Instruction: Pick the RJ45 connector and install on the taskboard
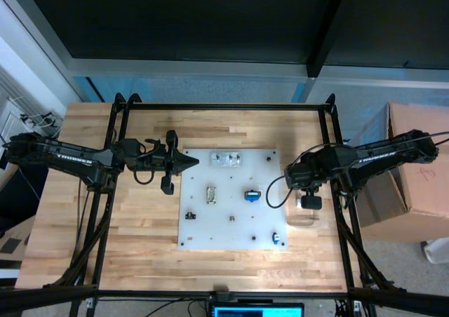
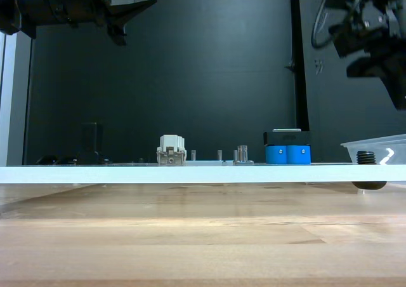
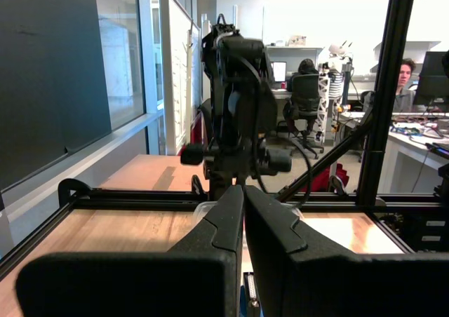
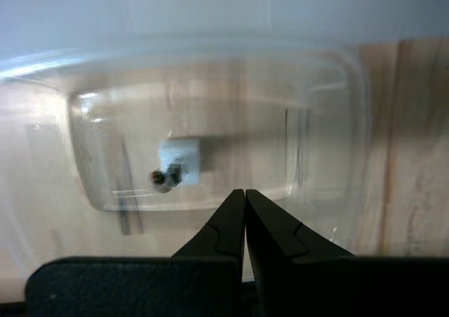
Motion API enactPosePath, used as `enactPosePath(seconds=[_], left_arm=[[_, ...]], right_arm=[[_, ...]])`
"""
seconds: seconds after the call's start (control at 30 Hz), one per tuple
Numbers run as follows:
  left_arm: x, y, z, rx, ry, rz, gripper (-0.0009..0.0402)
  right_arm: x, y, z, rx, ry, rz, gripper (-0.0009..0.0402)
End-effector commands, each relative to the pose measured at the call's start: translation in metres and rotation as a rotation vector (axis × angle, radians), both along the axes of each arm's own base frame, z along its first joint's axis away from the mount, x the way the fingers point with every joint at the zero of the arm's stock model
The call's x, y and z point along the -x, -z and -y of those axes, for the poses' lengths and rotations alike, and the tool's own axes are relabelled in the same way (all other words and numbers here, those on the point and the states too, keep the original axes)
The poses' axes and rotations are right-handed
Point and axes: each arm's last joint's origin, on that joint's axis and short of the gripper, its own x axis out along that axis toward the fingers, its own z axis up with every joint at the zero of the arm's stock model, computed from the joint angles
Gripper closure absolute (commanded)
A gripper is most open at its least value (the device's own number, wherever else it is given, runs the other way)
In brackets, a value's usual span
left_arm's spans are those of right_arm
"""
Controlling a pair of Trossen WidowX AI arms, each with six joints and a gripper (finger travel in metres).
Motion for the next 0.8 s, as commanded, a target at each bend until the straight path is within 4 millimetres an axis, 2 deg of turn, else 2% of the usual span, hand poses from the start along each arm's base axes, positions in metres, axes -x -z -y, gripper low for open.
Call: enactPosePath(seconds=[0.03,0.17,0.33,0.8], left_arm=[[0.000,0.000,0.000,0.000,0.000,0.001,0.0393],[0.000,0.000,0.000,0.000,0.000,0.001,0.0393],[0.000,0.000,0.000,0.000,0.000,0.000,0.0392],[0.000,0.000,0.000,0.000,0.000,0.001,0.0392]], right_arm=[[-0.003,-0.014,-0.006,-0.007,-0.049,0.038,0.0393],[-0.003,-0.027,-0.019,-0.016,-0.110,0.072,0.0393],[-0.002,-0.030,-0.028,-0.022,-0.127,0.078,0.0393],[-0.002,-0.029,-0.029,-0.023,-0.122,0.079,0.0393]])
